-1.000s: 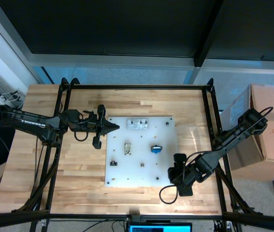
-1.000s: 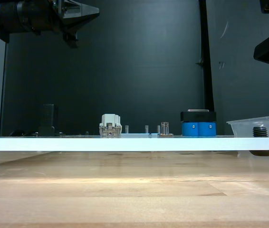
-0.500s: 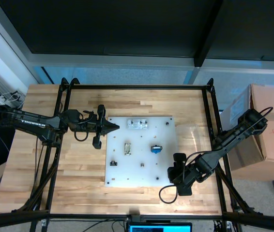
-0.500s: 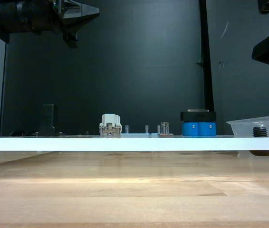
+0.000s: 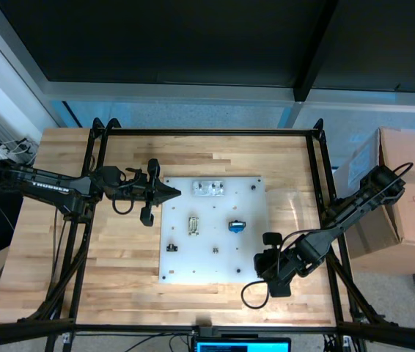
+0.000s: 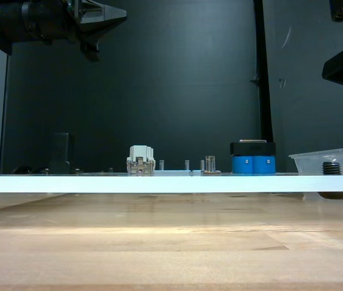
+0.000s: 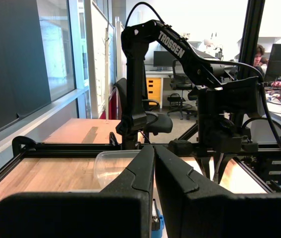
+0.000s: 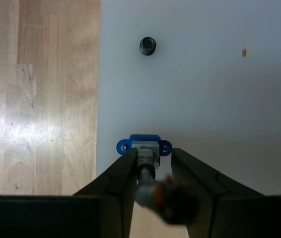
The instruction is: Remove the RJ45 connector from the taskboard and place in the container
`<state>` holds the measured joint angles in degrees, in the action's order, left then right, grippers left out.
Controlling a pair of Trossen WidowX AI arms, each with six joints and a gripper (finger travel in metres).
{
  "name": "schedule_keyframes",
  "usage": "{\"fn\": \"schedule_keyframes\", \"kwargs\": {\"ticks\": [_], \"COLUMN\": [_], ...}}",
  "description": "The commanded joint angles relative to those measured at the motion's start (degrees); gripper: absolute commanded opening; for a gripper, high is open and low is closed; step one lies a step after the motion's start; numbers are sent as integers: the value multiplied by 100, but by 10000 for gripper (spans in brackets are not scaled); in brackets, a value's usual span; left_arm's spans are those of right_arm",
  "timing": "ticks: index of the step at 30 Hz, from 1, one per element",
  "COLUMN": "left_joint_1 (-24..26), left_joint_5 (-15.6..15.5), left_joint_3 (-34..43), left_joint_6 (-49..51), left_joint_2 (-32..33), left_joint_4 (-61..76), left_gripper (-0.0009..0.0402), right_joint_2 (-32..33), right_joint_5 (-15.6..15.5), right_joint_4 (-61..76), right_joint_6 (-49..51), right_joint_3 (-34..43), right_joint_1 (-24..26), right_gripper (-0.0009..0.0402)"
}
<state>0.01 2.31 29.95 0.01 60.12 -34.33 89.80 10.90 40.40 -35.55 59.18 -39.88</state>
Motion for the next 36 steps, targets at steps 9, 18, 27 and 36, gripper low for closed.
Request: {"fn": "schedule_keyframes", "kwargs": {"ticks": [9,18,27,36], "left_joint_1": [-2,-2,0,0], "left_joint_5": [2,2,2,2], "left_joint_3": [0,0,0,0], "left_joint_6": [0,0,0,0], "left_joint_2": [0,0,0,0], "left_joint_4": [0,0,0,0], "left_gripper": [0,0,0,0], "right_joint_2": [0,-9,-79,-404], "right_joint_5": [-44,-39,-33,35], "right_joint_4": [-35,-39,205,868], "right_joint_6": [-4,-2,0,11], "right_joint_3": [2,33,328,804], "right_joint_1": [-2,-4,-9,2], "right_gripper": [5,0,0,0]}}
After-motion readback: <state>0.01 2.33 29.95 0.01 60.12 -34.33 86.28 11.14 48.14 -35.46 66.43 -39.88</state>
